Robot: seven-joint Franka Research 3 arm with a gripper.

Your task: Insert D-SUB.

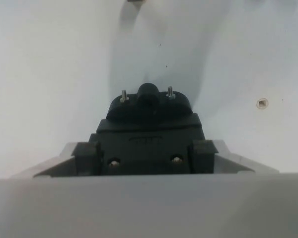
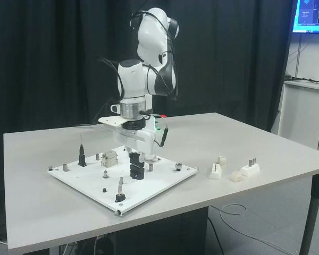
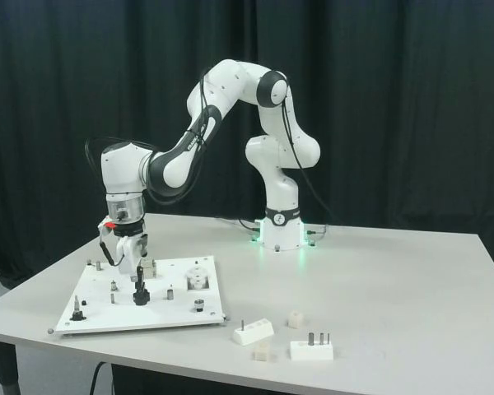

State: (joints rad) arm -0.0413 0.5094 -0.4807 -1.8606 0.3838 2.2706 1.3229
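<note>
The robot arm [image 3: 230,90] is white with black parts at its bends. A green light [image 3: 259,240] glows at its foot. The pincer [image 2: 136,155] has black fingers [image 1: 86,157], and the plug [image 1: 149,126] it holds is black too. The plug has small grey screws [image 1: 177,159]. The table [image 3: 412,296] is grey. The flat board [image 2: 165,178] on it is white, with little black and grey bits standing on it. Some small white blocks [image 3: 253,331] lie beside the board. The curtain [image 3: 395,107] behind everything is black.

Matt black plastic D-SUB connector [image 1: 148,130], metal screws [image 1: 123,95]
</note>
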